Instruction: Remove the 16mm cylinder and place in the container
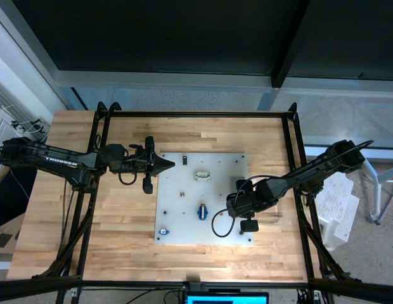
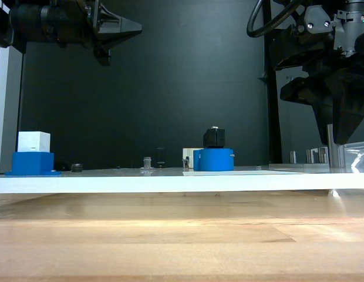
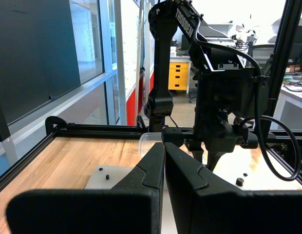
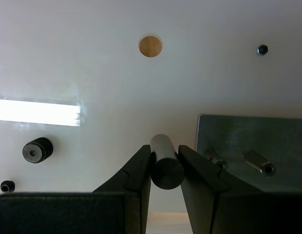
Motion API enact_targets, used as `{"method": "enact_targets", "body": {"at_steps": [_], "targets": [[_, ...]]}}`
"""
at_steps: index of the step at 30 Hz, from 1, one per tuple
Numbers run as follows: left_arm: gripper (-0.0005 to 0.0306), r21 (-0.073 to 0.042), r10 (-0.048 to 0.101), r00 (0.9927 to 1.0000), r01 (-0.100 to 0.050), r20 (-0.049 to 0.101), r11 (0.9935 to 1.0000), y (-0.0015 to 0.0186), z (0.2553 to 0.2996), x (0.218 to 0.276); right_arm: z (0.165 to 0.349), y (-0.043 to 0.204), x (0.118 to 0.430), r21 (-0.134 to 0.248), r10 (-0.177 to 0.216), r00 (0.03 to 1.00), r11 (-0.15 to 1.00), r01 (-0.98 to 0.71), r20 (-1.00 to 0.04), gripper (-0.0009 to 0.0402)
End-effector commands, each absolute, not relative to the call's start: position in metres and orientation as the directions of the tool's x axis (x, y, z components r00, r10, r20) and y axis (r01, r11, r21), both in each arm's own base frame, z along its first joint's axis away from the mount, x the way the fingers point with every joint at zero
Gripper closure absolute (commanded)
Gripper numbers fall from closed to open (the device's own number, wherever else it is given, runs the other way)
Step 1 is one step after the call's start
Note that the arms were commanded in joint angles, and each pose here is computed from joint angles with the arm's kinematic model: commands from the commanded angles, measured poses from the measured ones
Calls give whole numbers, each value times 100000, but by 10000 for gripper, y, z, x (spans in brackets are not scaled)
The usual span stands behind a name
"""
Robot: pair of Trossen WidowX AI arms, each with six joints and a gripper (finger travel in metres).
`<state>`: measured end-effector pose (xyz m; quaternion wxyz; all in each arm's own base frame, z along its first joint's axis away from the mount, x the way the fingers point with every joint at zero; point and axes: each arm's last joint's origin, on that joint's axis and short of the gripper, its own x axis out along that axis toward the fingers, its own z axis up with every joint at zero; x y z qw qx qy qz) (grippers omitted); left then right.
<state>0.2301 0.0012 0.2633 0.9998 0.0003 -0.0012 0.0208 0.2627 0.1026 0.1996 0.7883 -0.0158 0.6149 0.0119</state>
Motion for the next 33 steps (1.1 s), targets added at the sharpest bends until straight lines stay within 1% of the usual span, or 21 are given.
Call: {"method": "enact_targets", "body": {"at_steps": [1,2,7,16,19,25,33], "targets": [[300,82,4195,99911,-4195,324,99912,13,2635,2301,1999,1024,2625,-1084,-127,24202,99921,-3821,-97027,388],[300,83,4195,99912,-4195,286,99912,13,2634,2302,2000,1023,2623,-1089,-105,24154,99916,-3941,-97039,395],[300,82,4157,99913,-4157,324,99914,12,2635,2301,2056,1013,2597,-693,387,25075,99909,-4217,-96805,385],[300,83,4195,99912,-4195,286,99912,13,2634,2302,2387,953,2449,4040,5191,36314,99841,-3921,-93029,388],[300,82,4195,99911,-4195,324,99912,13,2635,2301,2449,936,2411,4794,5938,38220,99807,-3939,-92217,392],[300,83,4157,99913,-4157,286,99914,12,2634,2302,2499,906,2331,4537,5271,36477,99856,-2866,-92960,393],[300,82,4157,99913,-4157,324,99914,12,2635,2301,2619,823,2091,4545,3986,33113,99892,914,-94274,393]]}}
